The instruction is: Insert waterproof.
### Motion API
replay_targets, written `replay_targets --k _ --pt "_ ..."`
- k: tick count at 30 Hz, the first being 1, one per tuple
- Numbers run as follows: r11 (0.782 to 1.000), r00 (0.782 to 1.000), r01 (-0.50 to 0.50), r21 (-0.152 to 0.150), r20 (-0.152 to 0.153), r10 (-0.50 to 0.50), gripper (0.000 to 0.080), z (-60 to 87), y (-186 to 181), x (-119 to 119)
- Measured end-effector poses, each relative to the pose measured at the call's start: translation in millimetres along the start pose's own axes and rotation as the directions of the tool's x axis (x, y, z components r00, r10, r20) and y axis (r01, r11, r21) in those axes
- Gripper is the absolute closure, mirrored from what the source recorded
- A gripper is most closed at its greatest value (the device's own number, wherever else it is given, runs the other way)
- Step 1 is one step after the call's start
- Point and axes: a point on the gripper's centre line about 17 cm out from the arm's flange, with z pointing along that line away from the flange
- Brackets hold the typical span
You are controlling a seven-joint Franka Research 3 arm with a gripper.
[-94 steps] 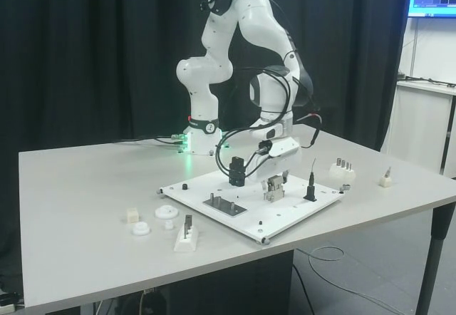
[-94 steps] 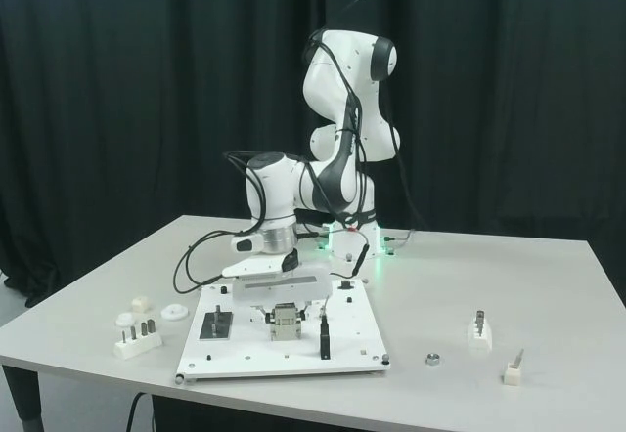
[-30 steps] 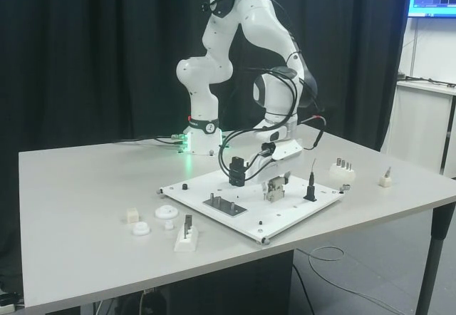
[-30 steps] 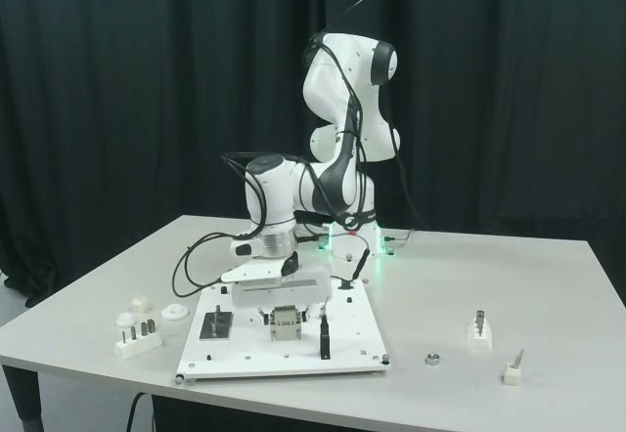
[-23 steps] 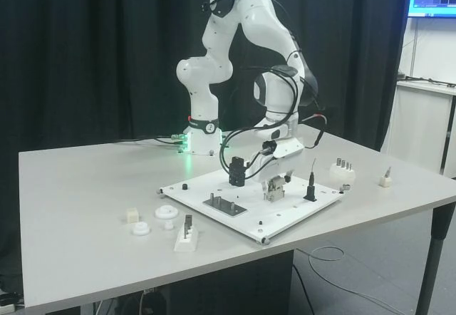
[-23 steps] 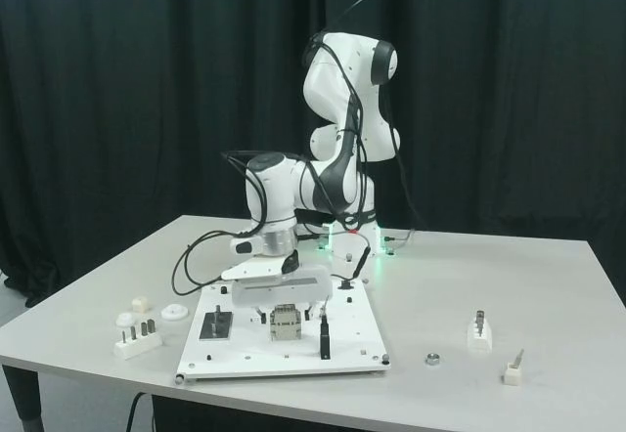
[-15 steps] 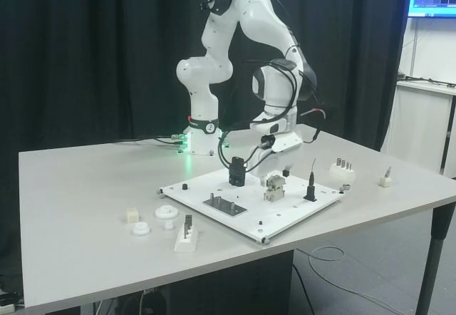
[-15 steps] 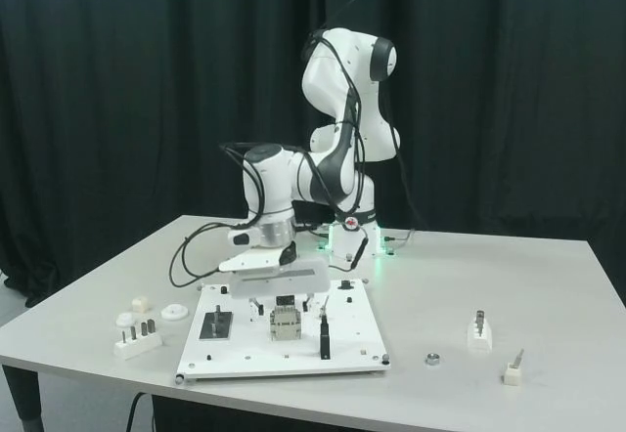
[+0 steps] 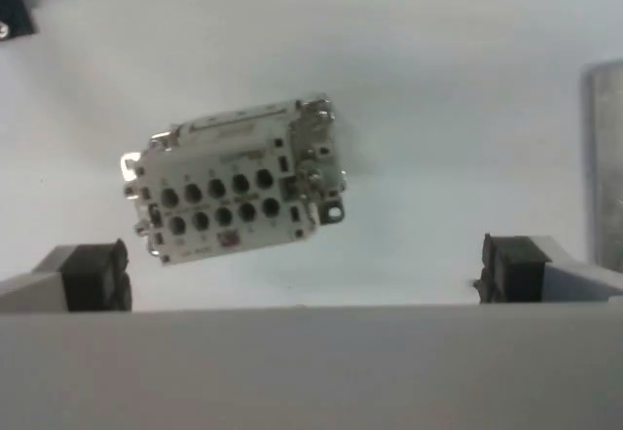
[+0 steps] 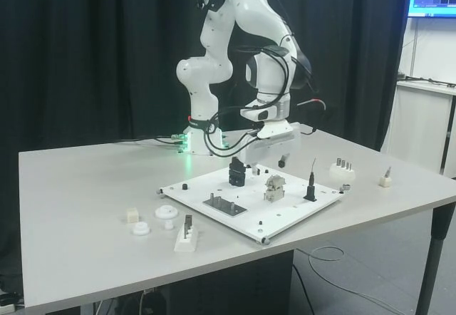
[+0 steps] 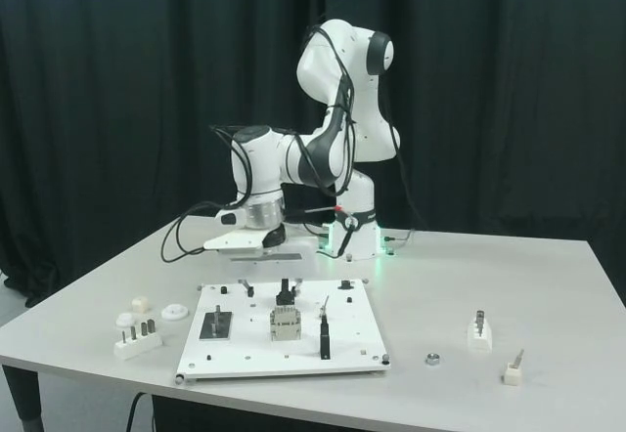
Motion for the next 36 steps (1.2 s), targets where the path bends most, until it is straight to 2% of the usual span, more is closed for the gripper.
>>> replay_targets --k 10,20,36 --pt "0.997 0.997 -0.073 -0.007 -0.006 0.073 0.0003 -1.3 11.5 -1.6" --pt "0.995 0.995 -0.100 -0.014 -0.012 0.100 0.0003 0.9 16.7 -1.0" --pt "0.994 0.995 -0.104 -0.029 -0.006 0.104 0.0003 14.6 22.5 -1.7"
